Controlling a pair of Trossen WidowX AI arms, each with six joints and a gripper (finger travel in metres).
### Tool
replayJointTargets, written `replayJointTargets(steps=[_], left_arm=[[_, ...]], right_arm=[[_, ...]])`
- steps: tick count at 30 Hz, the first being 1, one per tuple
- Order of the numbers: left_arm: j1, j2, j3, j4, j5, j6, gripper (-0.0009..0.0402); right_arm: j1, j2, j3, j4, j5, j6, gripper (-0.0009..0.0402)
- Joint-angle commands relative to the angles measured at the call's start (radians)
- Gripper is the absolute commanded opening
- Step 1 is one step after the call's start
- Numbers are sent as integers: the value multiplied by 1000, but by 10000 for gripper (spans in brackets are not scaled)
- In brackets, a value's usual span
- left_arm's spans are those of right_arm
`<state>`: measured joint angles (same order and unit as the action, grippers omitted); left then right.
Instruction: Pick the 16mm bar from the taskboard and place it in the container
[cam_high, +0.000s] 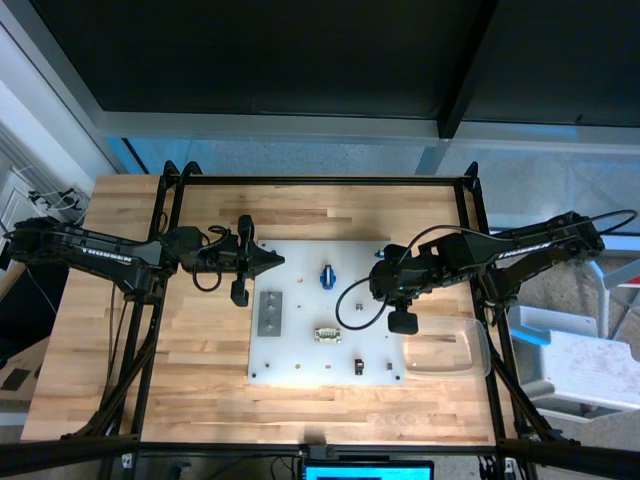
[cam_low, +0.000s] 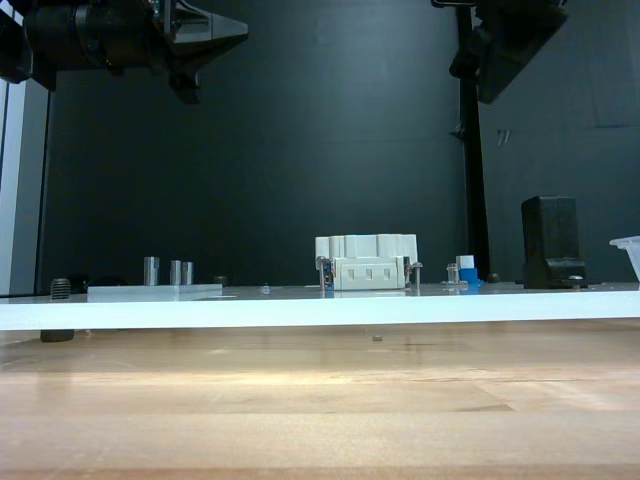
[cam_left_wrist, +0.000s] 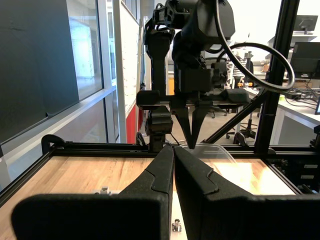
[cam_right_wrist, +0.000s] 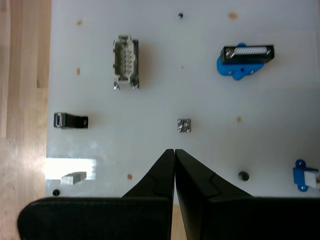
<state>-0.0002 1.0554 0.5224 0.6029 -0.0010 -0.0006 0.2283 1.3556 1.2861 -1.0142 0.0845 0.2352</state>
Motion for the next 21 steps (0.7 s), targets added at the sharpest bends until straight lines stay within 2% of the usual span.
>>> replayJointTargets(steps=[1,8,21], left_arm=[[0,0,0,0,0,0,0],[0,0,0,0,0,0,0],[0,0,0,0,0,0,0]], right_arm=[[22,12,5,-24,0,20,0],[80,56,39,-59,0,53,0],[150,107,59,-96,-10,125,0]])
